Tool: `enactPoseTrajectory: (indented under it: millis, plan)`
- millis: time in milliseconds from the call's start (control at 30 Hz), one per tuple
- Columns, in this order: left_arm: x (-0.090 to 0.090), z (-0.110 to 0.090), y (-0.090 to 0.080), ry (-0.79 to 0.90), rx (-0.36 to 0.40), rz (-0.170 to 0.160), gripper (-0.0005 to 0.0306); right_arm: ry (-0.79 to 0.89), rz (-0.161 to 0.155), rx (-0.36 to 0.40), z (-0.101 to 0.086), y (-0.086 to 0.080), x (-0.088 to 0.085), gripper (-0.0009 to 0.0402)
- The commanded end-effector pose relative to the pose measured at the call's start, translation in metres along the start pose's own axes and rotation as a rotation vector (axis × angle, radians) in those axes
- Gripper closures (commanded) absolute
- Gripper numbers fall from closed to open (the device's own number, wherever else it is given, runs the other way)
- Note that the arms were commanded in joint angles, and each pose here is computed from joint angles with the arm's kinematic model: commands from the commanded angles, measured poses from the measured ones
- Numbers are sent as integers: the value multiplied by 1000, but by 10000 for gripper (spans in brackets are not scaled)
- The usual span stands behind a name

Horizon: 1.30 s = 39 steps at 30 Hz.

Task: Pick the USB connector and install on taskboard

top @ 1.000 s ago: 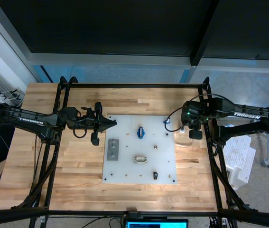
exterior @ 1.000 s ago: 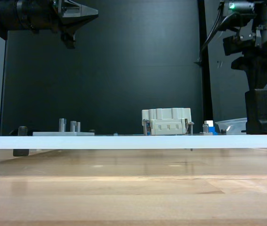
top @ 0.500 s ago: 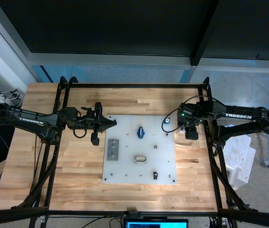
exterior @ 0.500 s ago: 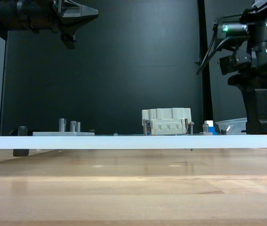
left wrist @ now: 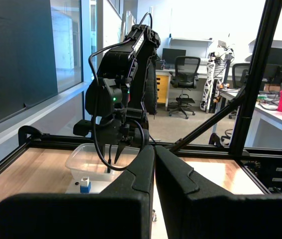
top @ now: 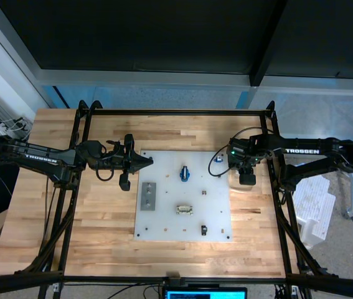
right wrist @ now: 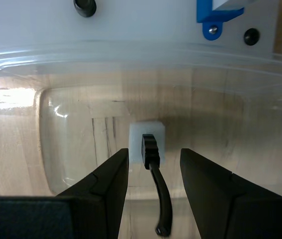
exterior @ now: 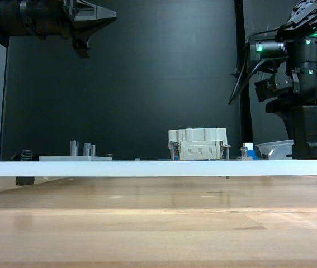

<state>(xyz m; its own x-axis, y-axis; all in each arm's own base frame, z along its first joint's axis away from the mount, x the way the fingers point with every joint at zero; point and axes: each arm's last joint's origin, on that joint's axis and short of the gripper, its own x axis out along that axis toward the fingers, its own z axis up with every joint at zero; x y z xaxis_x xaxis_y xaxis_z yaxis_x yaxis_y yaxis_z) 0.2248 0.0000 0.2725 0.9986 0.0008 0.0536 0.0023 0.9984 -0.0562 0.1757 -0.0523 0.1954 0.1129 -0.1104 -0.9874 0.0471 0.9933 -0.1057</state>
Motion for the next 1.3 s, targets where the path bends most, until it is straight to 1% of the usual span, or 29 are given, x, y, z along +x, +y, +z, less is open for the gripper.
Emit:
enactPoseTrajectory:
  millis: [33,300,567,633,1033,1233,1267,1300]
  plan:
    - [0,0,0,-1,0,0,300,16,2,-1,2,0,4,251]
    - [0,0,0,-1,0,0,300,47,8,1,3,-1,10,252]
    - [0,0,0,0,0,0,300,46,7,4,3,-2,10,252]
    - [0,0,0,0,0,0,300,47,8,6,3,-2,10,258]
    - [0,0,0,-1,0,0,300,47,9,9,3,-3,10,341]
    - [0,0,0,0,0,0,300,47,8,10,3,-3,10,392]
    - [0,0,0,0,0,0,300,48,8,10,2,-3,10,396]
    - [0,0,0,0,0,0,300,48,8,10,2,-3,10,392]
